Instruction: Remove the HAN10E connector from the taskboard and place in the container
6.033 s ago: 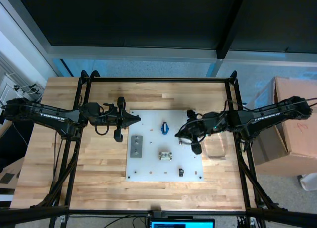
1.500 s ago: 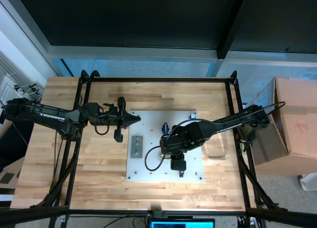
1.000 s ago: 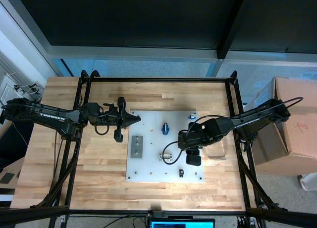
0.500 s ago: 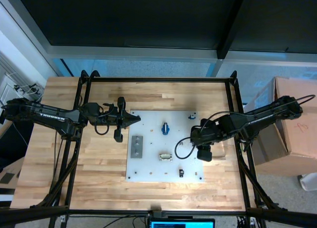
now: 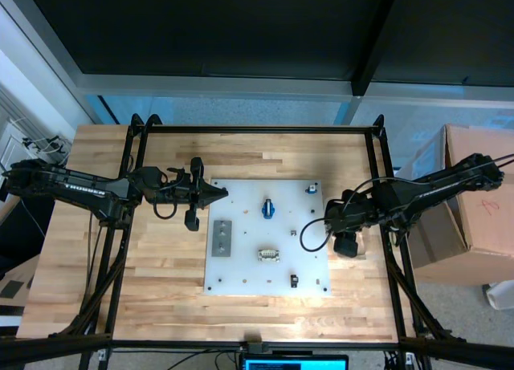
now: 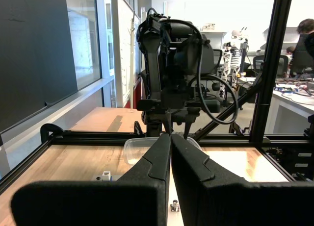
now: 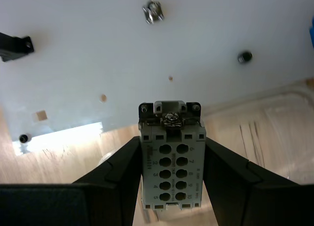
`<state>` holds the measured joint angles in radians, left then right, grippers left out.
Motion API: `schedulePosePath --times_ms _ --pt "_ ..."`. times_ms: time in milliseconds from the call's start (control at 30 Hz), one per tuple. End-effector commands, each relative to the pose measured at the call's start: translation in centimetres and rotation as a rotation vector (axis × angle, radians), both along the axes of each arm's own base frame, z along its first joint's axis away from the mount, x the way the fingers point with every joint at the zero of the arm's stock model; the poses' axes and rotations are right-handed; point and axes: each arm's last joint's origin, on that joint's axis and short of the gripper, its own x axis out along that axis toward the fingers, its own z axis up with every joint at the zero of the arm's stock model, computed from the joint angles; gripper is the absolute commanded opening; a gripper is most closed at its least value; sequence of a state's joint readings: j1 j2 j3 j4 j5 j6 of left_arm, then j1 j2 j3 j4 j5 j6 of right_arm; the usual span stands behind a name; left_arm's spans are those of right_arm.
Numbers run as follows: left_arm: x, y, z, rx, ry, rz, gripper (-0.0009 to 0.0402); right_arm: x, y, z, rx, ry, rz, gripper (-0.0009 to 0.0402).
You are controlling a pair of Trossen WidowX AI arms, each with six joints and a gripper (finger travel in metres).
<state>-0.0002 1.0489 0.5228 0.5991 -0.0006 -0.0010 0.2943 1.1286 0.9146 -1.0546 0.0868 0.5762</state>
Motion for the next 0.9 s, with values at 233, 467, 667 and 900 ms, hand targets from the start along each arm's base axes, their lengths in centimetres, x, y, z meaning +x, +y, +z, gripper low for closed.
schedulePosePath --times_ms 233,467,667,900 --pt "0.0 0.0 0.0 0.000 0.000 0.000 0.0000 -2.0 -0.6 -1.4 0.023 0.026 -0.097 0.0000" --pt "0.0 0.0 0.0 0.000 0.000 0.000 0.0000 -2.5 -0.7 -2.7 0.030 0.067 -0.172 0.0000" --pt "0.0 0.0 0.0 0.000 0.000 0.000 0.0000 -2.9 -0.8 -3.9 0.033 0.106 -0.240 0.0000" --pt "0.0 0.0 0.0 0.000 0.000 0.000 0.0000 -3.3 -0.9 -5.0 0.035 0.135 -0.266 0.0000"
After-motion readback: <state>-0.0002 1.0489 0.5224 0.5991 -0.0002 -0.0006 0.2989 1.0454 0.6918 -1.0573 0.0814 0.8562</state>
